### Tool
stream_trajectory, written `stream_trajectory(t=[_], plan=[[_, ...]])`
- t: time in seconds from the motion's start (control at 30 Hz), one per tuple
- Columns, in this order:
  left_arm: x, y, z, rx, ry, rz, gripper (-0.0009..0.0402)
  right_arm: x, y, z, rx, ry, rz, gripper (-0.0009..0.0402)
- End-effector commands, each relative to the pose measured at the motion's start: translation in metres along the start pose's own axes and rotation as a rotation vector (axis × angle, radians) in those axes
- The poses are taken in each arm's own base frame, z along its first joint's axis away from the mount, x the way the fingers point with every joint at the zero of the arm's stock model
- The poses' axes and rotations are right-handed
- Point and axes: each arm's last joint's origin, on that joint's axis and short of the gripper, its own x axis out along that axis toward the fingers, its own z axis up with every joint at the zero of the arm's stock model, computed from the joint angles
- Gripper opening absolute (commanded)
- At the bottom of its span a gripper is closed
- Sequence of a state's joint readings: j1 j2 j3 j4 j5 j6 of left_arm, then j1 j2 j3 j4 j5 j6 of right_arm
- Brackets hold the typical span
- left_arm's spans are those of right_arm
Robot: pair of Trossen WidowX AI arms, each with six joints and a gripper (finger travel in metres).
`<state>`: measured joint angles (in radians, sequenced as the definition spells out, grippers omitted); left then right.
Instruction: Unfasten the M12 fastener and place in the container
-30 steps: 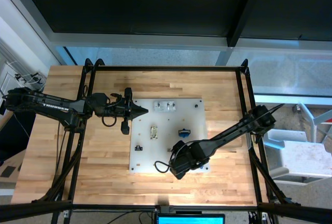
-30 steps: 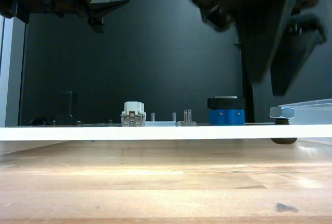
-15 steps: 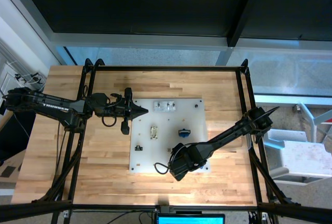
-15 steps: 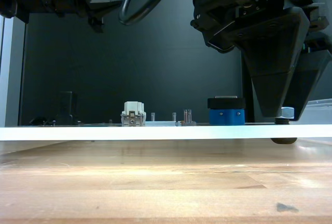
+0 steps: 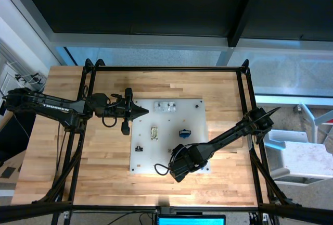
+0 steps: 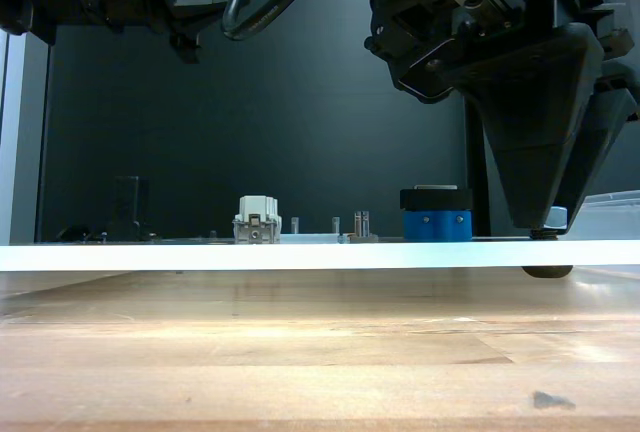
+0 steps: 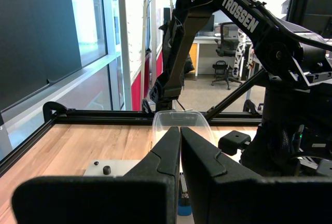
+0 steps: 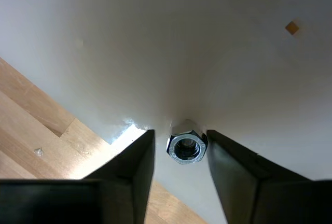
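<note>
your right claw (image 8: 180,137) is open around the m12 nut (image 8: 187,148) on its stud (image 6: 545,235); left claw (image 7: 180,129) is closed, over the white board's (image 5: 151,160) left edge.

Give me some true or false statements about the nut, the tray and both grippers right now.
1. The right gripper is down at the nut. True.
2. The nut lies in the tray. False: it sits on the white board, outside the tray.
3. The left gripper touches the board. False: it hovers high over the board's far left part.
4. The left gripper is shut and empty. True.
</note>
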<state>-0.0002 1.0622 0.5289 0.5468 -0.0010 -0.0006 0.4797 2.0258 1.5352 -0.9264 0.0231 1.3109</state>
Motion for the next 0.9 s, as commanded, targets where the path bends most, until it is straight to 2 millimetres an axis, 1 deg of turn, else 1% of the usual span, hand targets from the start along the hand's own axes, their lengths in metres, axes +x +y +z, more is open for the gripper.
stream_trajectory(t=[0.03, 0.2, 0.3, 0.4, 0.57, 0.67, 0.73, 0.9], plan=[[0.0, 0.0, 0.0, 0.0, 0.0, 0.0, 0.0, 0.0, 0.0, 0.0, -0.009, -0.002, 0.001, 0.0087], [0.0, 0.0, 0.0, 0.0, -0.001, 0.0, 0.0, 0.0, 0.0, 0.0, -0.014, -0.002, 0.0, 0.0044], [0.0, 0.0, 0.0, 0.0, -0.001, 0.0, 0.0, 0.0, 0.0, 0.0, -0.088, 0.0, 0.001, 0.0029], [0.0, 0.0, 0.0, 0.0, 0.0, 0.0, 0.0, -0.003, 0.0, -0.001, -0.225, 0.0, 0.005, 0.0019], [0.0, 0.0, 0.0, 0.0, -0.001, 0.0, 0.0, -0.007, -0.001, -0.002, -0.619, -0.006, 0.008, 0.0016], [0.0, 0.0, 0.0, 0.0, 0.0, 0.0, 0.0, -0.007, -0.001, -0.002, -0.798, -0.005, 0.006, 0.0016], [0.0, 0.0, 0.0, 0.0, -0.001, 0.0, 0.0, -0.008, -0.001, -0.002, -0.862, -0.007, 0.008, 0.0016], [0.0, 0.0, 0.0, 0.0, 0.0, 0.0, 0.0, -0.011, 0.0, -0.002, -0.888, -0.013, 0.015, 0.0016]])
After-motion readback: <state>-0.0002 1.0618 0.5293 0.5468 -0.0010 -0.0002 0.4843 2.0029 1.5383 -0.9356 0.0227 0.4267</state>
